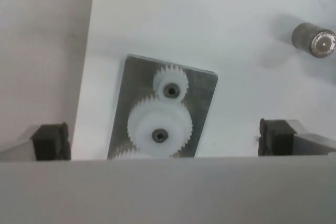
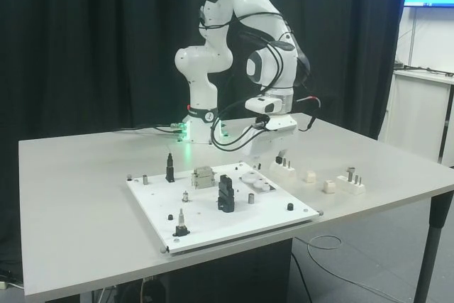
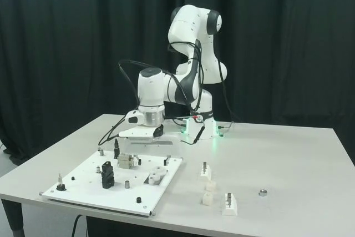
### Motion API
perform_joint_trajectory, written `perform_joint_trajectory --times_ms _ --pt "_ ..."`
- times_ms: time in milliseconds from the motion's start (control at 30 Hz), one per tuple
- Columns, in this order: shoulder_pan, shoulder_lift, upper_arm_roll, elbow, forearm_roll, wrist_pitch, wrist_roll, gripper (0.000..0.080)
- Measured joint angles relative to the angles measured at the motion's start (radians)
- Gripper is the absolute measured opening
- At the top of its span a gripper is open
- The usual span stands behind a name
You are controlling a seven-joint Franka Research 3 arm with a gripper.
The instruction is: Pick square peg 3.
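White board (image 2: 213, 225) lies flat on the grey tabletop (image 2: 78, 175), near its front edge. On the board: a grey metal plate (image 1: 202, 103) carrying meshed white gears (image 1: 157, 127), a smaller gear (image 1: 169, 82) touching a larger one; a black block (image 2: 225, 194) near mid-board; a grey cylinder (image 1: 313, 39) standing apart from the plate. Off the board, on the tabletop: small white blocks (image 3: 209, 192), some holding upright pins, and a small ring (image 3: 263, 192) well apart. Black curtain (image 3: 66, 43) behind.
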Motion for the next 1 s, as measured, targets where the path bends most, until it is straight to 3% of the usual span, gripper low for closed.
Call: perform_joint_trajectory --times_ms 467,667,1000 --pt "0.012 -0.015 0.000 0.007 0.000 -0.025 0.002 0.0800" --pt "0.011 -0.016 -0.001 0.022 0.001 -0.054 0.084 0.0800" --pt "0.013 -0.031 -0.001 0.043 0.001 -0.102 0.087 0.0800"
